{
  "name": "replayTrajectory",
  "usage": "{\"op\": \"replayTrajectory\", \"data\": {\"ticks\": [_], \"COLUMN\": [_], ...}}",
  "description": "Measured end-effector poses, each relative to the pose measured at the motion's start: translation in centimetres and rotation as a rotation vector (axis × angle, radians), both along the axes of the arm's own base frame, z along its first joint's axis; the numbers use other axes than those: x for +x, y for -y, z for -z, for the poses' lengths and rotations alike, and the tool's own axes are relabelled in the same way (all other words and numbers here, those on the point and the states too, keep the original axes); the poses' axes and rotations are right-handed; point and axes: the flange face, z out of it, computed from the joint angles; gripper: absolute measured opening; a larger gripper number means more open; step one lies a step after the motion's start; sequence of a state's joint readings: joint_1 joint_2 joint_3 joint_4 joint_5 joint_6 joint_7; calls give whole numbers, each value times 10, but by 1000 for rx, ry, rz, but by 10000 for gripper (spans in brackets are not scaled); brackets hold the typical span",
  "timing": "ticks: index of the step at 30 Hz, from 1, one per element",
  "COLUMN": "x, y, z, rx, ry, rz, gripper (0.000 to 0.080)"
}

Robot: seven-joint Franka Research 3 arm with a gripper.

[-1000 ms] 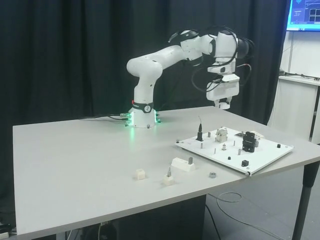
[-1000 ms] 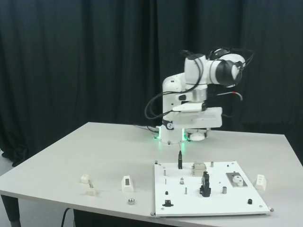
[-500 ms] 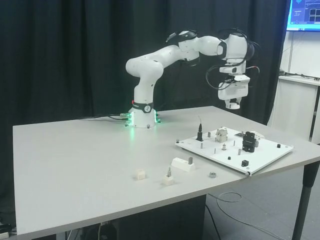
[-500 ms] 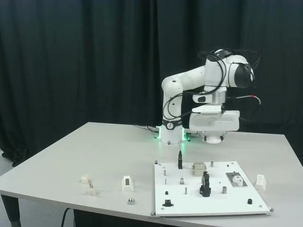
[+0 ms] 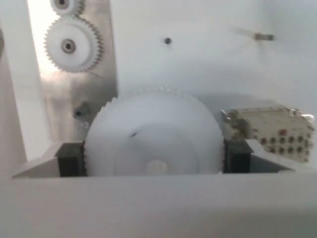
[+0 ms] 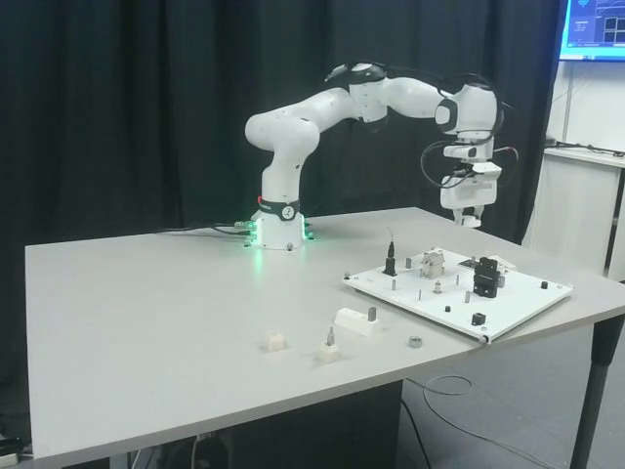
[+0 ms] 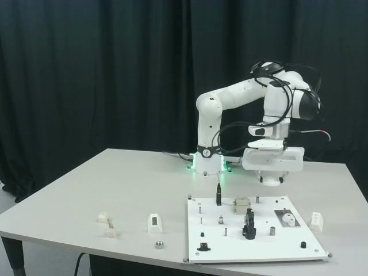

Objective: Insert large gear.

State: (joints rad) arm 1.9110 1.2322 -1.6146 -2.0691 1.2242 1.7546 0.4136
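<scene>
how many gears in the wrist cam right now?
3. The large gear sits between the gripper's fingers. A smaller gear sits on the grey plate below, and a third gear, cut off at the frame edge, meshes beside it.

Three small white blocks [image 7: 154, 223] (one holds a peg) near a nut [image 7: 159, 245].

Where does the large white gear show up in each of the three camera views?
Wrist view: the large gear fills the middle, clamped between the black fingers.
First room view: at the gripper, above the white board's far side, too small to make out.
Second room view: a white disc under the gripper, above the board.
Shared landmark: the grey metal plate with small gears.
</scene>
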Motion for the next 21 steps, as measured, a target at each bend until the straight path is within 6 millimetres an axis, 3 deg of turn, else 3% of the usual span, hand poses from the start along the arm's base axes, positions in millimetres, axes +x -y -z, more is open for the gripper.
{"op": "replayTrajectory", "data": {"ticks": [21], "x": [-1], "y": [-31], "z": [39], "rx": [8], "ry": [1], "rz": [16], "gripper": [594]}}
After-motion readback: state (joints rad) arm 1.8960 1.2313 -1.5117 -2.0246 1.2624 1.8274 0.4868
